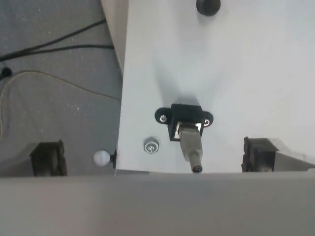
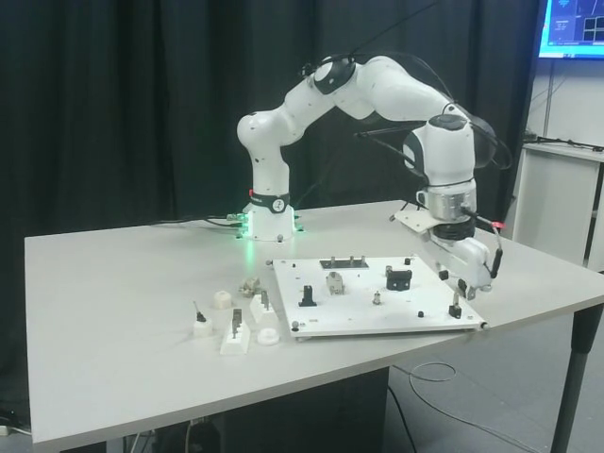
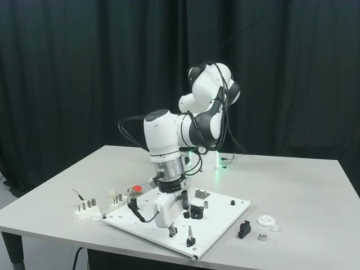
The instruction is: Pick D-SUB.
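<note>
The D-SUB (image 1: 189, 142) is a grey plug standing upright in a black flanged mount, screwed to the white board (image 1: 221, 64) close to its corner. In the room views the D-SUB (image 2: 455, 307) (image 3: 190, 239) is the last part at the board's front corner. My gripper (image 1: 152, 157) hangs a little above it and is open. The plug lies between the two black fingertips (image 1: 258, 155), nearer one of them, and touches neither. Nothing is held. In the first room view the gripper (image 2: 469, 274) sits just over the plug.
A nut (image 1: 151, 146) and a black knob (image 1: 207, 6) are also fixed on the board. Other black mounts (image 2: 399, 277) stand further in. The board's edge is close by, with floor cables (image 1: 54, 46) below. White holders (image 2: 236, 330) and a loose black part (image 3: 244, 229) lie on the table.
</note>
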You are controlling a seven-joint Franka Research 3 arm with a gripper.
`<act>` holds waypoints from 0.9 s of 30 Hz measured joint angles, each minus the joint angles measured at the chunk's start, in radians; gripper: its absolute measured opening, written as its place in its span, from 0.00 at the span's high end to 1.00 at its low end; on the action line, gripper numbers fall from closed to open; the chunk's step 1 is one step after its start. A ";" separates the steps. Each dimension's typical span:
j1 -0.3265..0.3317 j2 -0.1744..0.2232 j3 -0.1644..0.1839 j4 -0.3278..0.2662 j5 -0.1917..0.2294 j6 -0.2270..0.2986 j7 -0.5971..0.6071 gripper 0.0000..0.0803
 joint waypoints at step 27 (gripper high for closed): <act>-0.002 0.000 0.000 0.087 -0.167 -0.080 -0.071 0.00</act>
